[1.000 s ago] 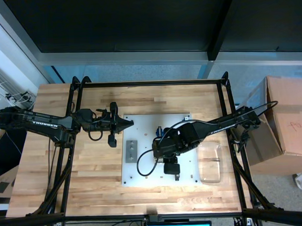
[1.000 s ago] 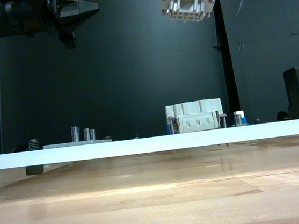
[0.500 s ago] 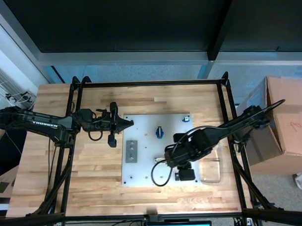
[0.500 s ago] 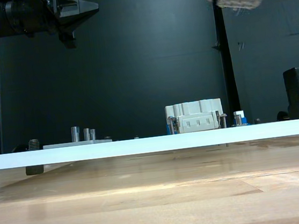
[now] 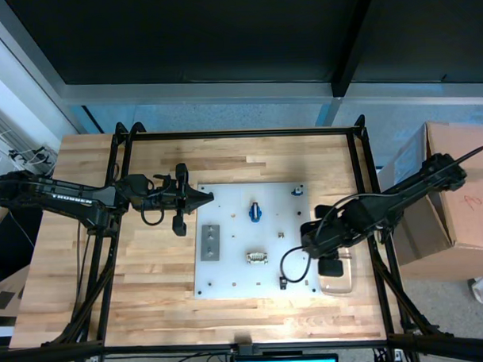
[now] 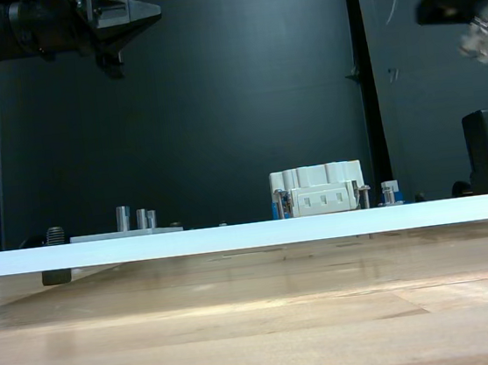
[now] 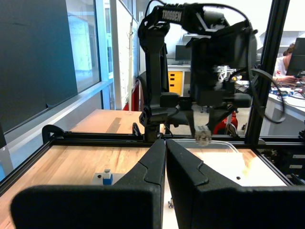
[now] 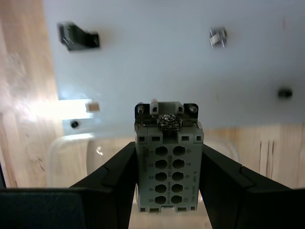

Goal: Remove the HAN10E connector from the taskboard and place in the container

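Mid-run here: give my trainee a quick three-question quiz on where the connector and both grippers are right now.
1. Which holds the HAN10E connector? A: left gripper. B: right gripper. C: neither.
2. True or false: the left gripper is wide open.
3. Fill in: the connector hangs above the clear ____ just right of the taskboard.

Key: 1 B. 2 False. 3 container.

We are counting two grippers, the left gripper (image 7: 165, 143) and the right gripper (image 5: 330, 267), one HAN10E connector (image 8: 167, 174), one container (image 5: 348, 285), one taskboard (image 5: 226, 207) and one cardboard box (image 5: 456, 201).
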Controlling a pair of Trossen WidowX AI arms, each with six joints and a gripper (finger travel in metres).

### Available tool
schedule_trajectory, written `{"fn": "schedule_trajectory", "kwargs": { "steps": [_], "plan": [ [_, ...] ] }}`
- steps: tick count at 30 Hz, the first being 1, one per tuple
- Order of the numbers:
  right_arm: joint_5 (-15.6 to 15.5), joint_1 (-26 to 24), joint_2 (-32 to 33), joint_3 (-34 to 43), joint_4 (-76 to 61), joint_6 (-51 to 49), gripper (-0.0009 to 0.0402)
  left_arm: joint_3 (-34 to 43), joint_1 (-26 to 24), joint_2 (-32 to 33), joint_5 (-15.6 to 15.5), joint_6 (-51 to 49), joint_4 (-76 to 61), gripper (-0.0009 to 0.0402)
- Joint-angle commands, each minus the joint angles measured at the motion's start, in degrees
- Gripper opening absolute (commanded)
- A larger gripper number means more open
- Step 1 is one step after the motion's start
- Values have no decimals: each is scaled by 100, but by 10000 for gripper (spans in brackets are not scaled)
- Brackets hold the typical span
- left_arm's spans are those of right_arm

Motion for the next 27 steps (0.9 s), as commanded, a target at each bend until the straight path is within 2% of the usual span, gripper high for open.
{"fn": "schedule_trajectory", "kwargs": {
  "steps": [1, 11, 17, 27],
  "plan": [
    [0, 111, -372, -433, 17, 306, 9, 2, 2, 0, 2, 2, 0, 0],
    [0, 407, -1069, -1340, 42, 870, 9, 2, 2, 0, 2, 2, 0, 0],
    [0, 623, -1104, -1617, 96, 1012, 9, 2, 0, 0, 2, 2, 0, 0],
    [0, 662, -1104, -2048, 660, 1023, 9, 2, 2, 0, 2, 2, 0, 0]
  ]
}}
